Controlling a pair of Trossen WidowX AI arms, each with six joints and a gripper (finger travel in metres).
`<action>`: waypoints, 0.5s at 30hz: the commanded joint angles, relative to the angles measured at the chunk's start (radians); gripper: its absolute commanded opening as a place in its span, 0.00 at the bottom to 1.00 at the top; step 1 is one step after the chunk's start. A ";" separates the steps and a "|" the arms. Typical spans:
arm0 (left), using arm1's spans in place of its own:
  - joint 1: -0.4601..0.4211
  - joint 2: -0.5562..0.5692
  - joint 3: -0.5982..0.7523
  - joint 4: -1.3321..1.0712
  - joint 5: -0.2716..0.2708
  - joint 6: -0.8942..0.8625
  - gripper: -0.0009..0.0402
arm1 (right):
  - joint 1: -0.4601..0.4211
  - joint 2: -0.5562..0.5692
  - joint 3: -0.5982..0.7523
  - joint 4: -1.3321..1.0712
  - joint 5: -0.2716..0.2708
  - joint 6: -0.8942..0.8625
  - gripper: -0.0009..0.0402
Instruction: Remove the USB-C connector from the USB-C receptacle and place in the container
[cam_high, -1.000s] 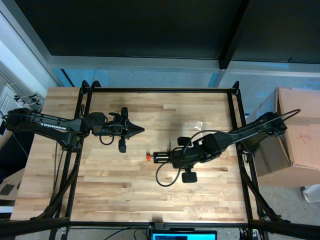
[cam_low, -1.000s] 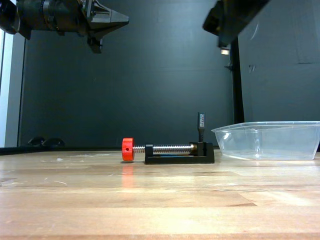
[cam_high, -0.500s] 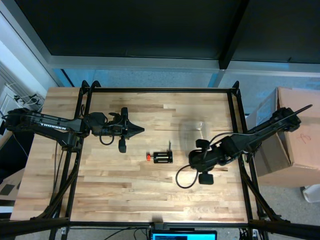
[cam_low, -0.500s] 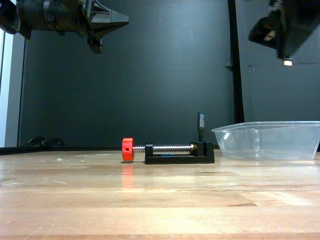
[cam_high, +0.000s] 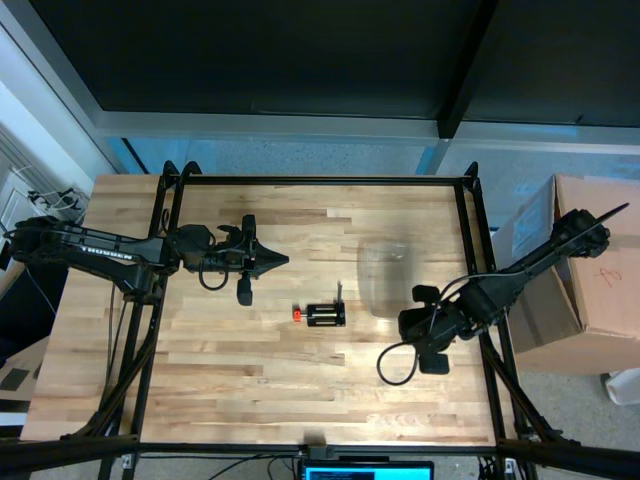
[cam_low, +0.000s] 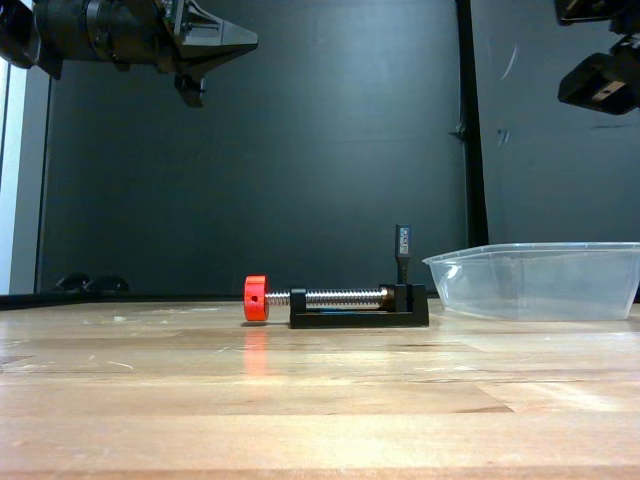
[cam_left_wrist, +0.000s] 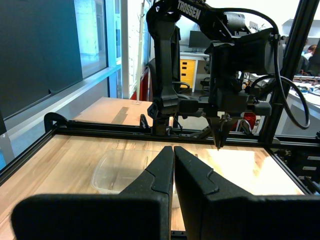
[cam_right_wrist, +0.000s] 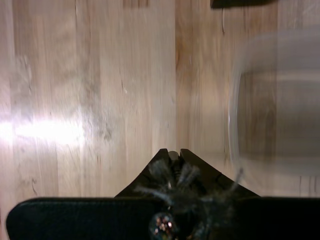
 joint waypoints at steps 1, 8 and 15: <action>0.000 0.000 0.000 0.000 0.000 0.000 0.02 | 0.016 0.001 0.000 -0.023 0.000 0.002 0.02; 0.000 0.000 0.000 0.000 0.000 0.000 0.02 | 0.026 0.001 -0.007 -0.025 0.001 0.002 0.02; 0.000 0.000 0.000 0.000 0.000 0.000 0.02 | 0.026 0.002 -0.093 0.010 0.001 0.029 0.03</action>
